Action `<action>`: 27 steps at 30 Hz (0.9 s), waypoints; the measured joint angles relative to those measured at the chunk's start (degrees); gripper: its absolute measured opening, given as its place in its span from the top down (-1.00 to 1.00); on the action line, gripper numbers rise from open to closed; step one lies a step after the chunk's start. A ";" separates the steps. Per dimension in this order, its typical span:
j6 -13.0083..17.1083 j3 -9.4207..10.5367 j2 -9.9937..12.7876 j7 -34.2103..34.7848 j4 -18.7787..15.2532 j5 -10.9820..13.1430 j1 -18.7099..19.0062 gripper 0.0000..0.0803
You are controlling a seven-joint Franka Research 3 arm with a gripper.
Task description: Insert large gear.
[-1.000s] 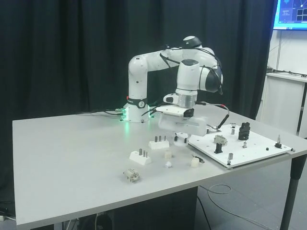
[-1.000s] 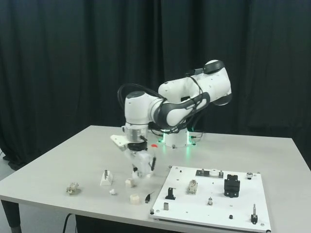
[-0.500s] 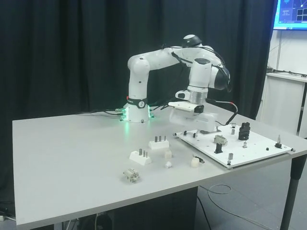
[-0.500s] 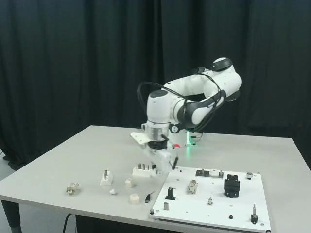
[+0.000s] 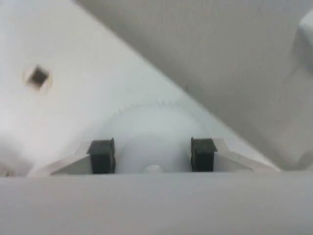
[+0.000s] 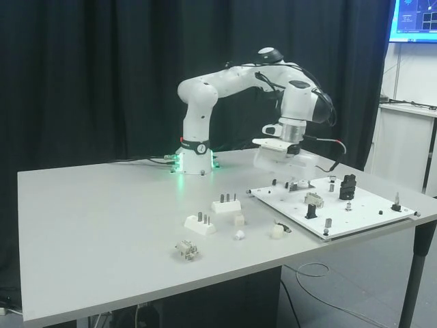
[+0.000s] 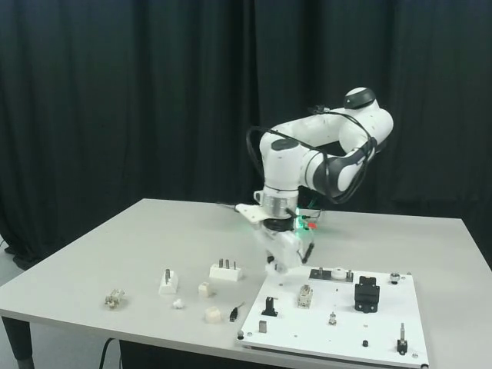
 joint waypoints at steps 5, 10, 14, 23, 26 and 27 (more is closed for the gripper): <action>0.74 -0.26 -0.37 2.75 -1.73 -0.02 3.89 0.17; 1.24 -0.35 -0.65 5.96 -3.19 -0.02 7.56 0.17; 1.73 -0.34 -0.79 8.57 -4.25 0.01 10.34 0.17; 2.81 -0.24 -0.80 14.44 -6.49 0.10 16.05 0.17; 3.43 -0.17 -0.80 15.98 -7.22 0.15 17.67 0.17; 3.67 -0.14 -0.81 16.50 -7.46 0.17 18.18 0.17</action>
